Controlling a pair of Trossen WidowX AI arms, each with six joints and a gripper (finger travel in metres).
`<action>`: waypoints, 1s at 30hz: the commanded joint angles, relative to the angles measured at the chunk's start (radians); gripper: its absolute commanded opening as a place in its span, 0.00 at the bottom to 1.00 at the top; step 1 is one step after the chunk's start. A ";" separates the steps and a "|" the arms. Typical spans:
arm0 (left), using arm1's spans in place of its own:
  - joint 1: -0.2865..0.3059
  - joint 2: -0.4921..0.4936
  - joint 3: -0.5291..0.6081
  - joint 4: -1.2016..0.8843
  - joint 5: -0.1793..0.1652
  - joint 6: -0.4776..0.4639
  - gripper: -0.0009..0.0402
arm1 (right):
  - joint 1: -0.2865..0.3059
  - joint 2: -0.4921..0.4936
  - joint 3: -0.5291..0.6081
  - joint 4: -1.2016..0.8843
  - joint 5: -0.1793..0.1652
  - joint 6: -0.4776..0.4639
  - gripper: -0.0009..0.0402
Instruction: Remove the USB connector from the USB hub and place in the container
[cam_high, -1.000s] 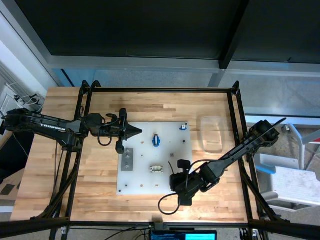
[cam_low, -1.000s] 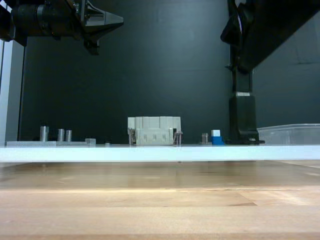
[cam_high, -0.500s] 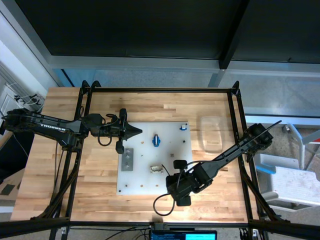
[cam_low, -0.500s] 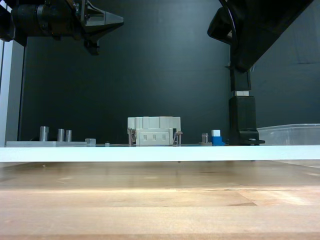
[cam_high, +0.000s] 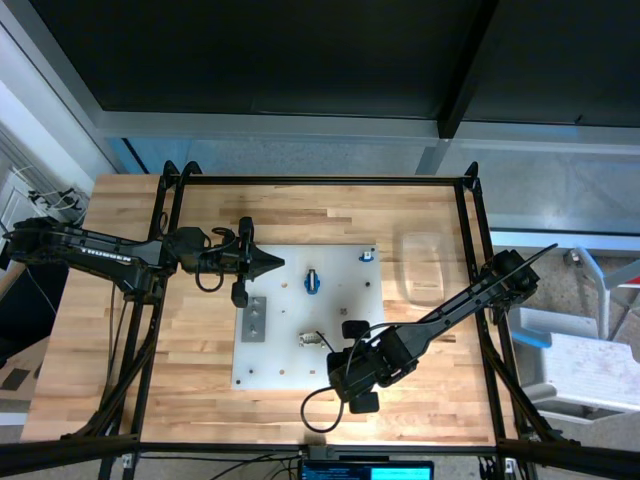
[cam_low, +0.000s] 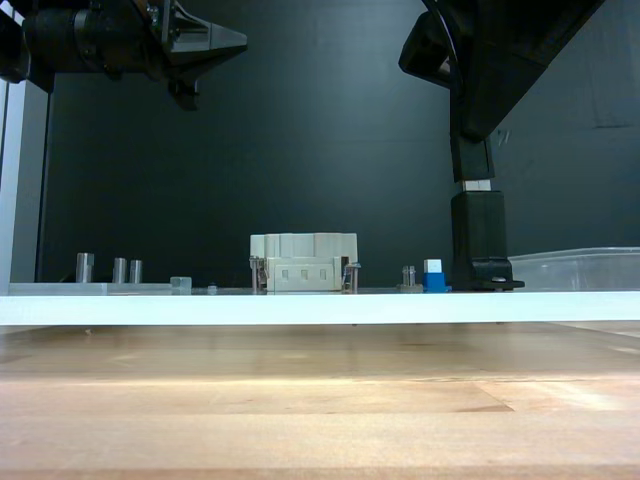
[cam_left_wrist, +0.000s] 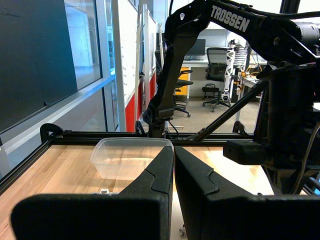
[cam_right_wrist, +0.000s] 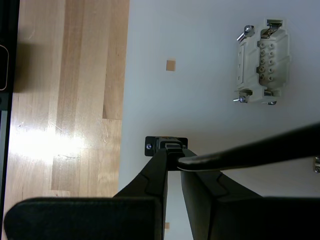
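Right gripper (cam_right_wrist: 172, 152) is shifted leftward along the task board's (cam_high: 270, 365) near edge and is pinched on the light, limp USB connector (cam_right_wrist: 250, 150), judged best held at its rigid plug; left gripper (cam_high: 278, 262) is parked closed over the far-left corner.

left gripper (cam_high: 277, 262) over the board (cam_high: 290, 300), right gripper (cam_high: 343, 372) near its front edge.

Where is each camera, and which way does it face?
High: above the near edge, looking down on the white board, left arm and right arm.
Low: table-top height, looking level past the silver-beige rectangular socket; arms overhead.
Left wrist: along the shut left gripper, parked above the board's left edge, toward the clear plastic tub.
Right wrist: down along the right gripper, shut on the thin black cable at the small black hub.
Low and right wrist share the socket.
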 joint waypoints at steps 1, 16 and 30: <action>0.000 0.000 0.000 0.000 0.000 0.000 0.02 | 0.003 -0.007 -0.011 0.024 0.031 0.007 0.02; 0.000 0.000 0.000 0.000 0.000 0.000 0.02 | 0.033 -0.094 -0.132 0.113 0.082 0.076 0.02; 0.000 0.000 0.000 -0.001 0.000 0.000 0.02 | 0.033 -0.221 -0.185 0.106 0.080 0.084 0.02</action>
